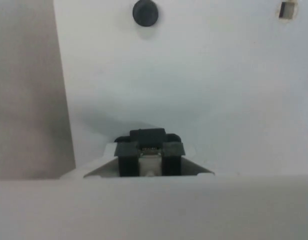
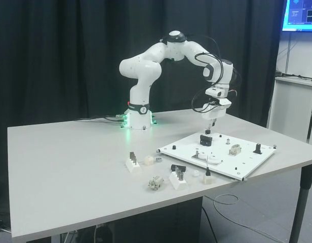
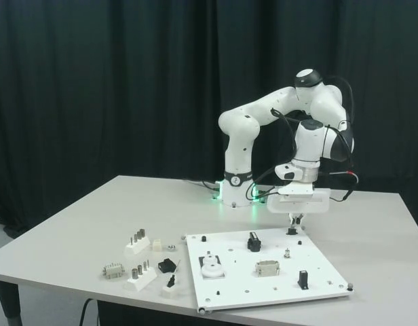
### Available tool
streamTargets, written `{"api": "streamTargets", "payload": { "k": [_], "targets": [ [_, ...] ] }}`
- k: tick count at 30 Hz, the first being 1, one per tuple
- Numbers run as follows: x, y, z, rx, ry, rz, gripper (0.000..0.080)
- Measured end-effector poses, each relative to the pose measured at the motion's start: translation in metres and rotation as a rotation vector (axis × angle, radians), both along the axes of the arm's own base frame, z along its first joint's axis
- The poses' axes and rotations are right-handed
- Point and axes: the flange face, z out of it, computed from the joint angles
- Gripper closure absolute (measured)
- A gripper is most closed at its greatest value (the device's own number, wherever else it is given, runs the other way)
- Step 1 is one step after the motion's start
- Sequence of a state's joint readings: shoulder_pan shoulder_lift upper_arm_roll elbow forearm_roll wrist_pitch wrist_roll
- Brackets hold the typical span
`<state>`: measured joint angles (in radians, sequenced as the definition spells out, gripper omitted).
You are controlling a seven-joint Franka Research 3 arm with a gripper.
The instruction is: Insert Ethernet.
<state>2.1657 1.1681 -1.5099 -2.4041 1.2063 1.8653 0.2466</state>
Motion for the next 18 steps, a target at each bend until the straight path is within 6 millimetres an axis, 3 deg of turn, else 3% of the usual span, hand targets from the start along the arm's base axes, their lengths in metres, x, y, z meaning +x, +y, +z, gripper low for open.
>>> {"api": "streamTargets", "payload": {
  "k": [18],
  "targets": [
    [0.0003,-0.0023,-0.0004,-0.016,0.000,0.003,0.0712]
  ]
}}
